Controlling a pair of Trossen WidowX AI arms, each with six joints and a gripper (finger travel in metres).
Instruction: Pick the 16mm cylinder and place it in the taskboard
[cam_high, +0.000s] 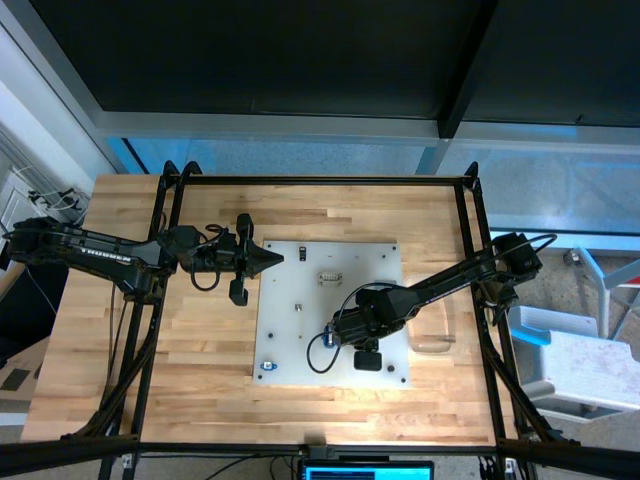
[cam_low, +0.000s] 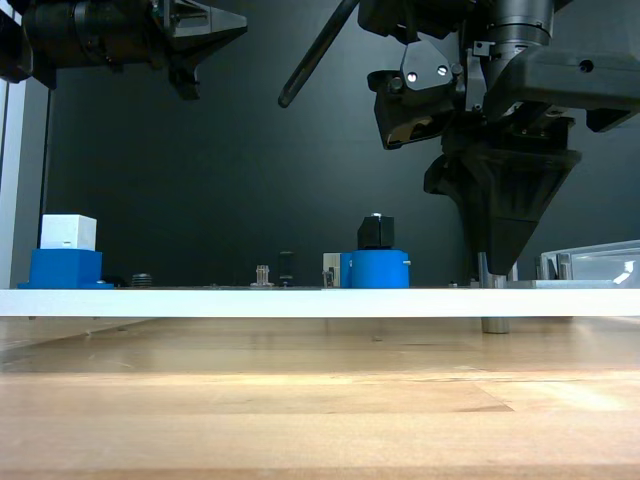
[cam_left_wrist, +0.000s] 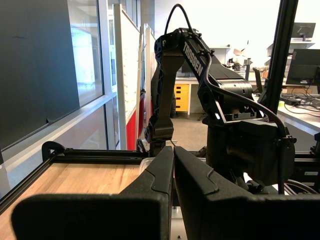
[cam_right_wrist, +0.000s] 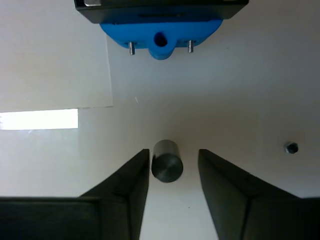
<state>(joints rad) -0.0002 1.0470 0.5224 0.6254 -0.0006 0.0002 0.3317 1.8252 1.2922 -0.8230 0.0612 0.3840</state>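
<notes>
**Right gripper** (cam_low: 497, 264): pointing straight down over the taskboard (cam_high: 290, 340), at about 6 o'clock from the board's centre in the high view. Jaws are apart.

**16mm cylinder** (cam_right_wrist: 166, 161): standing upright on the white board surface between the open jaws. It sits close against one finger with a clear gap to the other; whether it touches cannot be told.
- Seen plainly only in the right wrist view.
- In the high view the gripper body covers it.
- In the low view it is a thin grey peg just beside the fingertips.

**Blue connector** (cam_right_wrist: 160, 32): on the board beyond the fingertips, well apart from the cylinder.

**Small screw** (cam_right_wrist: 290, 147): off to one side of the cylinder, clear of the jaws.

**Clear tray** (cam_high: 437, 325): at 3 o'clock of the right gripper, just beside the board's edge.

**Left gripper** (cam_high: 272, 258): raised high at the board's 10 o'clock corner, jaws pressed together and holding nothing.

**Tabletop** (cam_high: 210, 350): bare wood at 9 o'clock of the board, bounded by black frame rails.
</notes>
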